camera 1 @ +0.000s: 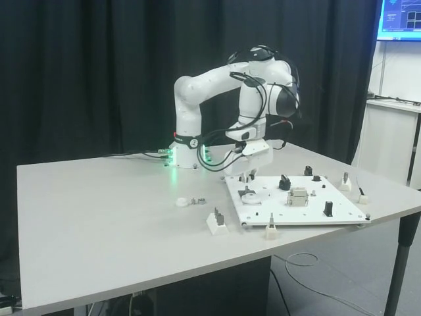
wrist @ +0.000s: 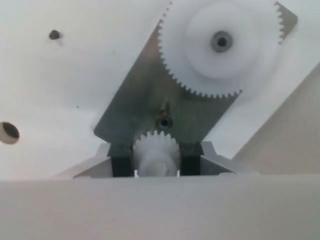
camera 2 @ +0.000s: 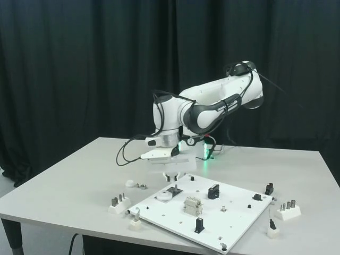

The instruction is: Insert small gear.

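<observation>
Over the grey plate (wrist: pixel 145 100) on the board (camera 1: pixel 309 209), the hand (wrist: pixel 156 167) pinches the small gear (wrist: pixel 156 150) just short of the peg (wrist: pixel 164 121), beside the big gear (wrist: pixel 220 45), presumably so their teeth mesh.

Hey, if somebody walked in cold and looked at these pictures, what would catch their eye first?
Probably the white arm bent low over the white board on the grey table, against black curtains. In the wrist view, the gripper holds a small gear just above a grey metal plate, near a large gear already mounted there.
</observation>
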You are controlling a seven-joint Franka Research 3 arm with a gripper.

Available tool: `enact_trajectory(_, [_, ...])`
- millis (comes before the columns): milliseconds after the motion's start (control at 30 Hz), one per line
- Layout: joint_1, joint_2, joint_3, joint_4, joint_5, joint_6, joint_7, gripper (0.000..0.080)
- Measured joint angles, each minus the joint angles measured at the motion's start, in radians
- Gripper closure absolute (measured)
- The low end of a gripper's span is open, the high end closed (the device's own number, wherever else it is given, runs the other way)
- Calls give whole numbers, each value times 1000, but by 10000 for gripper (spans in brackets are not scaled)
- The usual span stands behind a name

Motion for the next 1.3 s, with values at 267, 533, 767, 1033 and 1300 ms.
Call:
enact_trajectory(267, [37, 4, 21, -19, 0, 50, 18, 609])
enact_trajectory(533, [66, 6, 31, -38, 0, 77, 34, 609])
enact_trajectory(767, [92, 14, 34, -61, 2, 99, 43, 609])
enact_trajectory(1033, [123, 16, 34, -88, 10, 127, 43, 609])
enact_trajectory(1300, [148, 23, 36, -112, 25, 161, 43, 609])
